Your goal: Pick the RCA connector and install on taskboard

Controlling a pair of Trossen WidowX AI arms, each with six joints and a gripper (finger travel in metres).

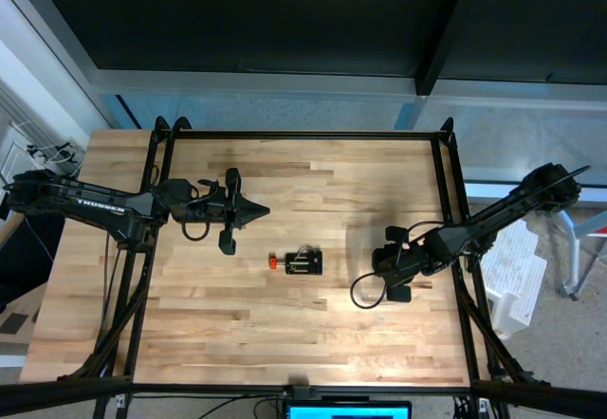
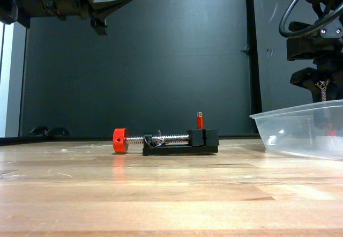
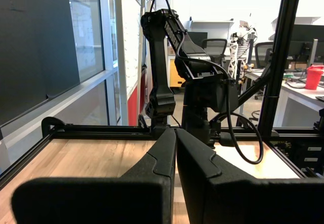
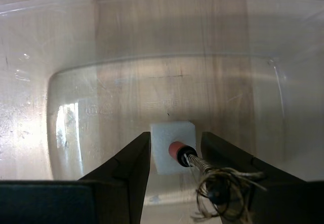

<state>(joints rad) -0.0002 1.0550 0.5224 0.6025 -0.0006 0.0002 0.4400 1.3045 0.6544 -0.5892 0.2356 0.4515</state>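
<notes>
The taskboard [image 1: 305,264] is a small black block at the table's middle, with a red stub [image 2: 120,140] at its left end and silvery fittings. The RCA connector [image 4: 178,151], red-tipped with a metal spring and frayed wires, stands in a white foam block [image 4: 167,135] inside a clear tray [image 2: 300,132]. My right gripper [image 4: 175,138] hangs over the tray, open, one finger on each side of the connector; I see no contact. It also shows as the right gripper [image 2: 320,87]. My left gripper [image 3: 175,138] is shut and empty, held high to the left of the taskboard.
The clear plastic tray [image 4: 61,97] sits on the table right of the taskboard, under the right arm. A black frame [image 1: 303,136] runs round the table's edges. Bare wood [image 1: 285,334] lies between the taskboard and the near edge.
</notes>
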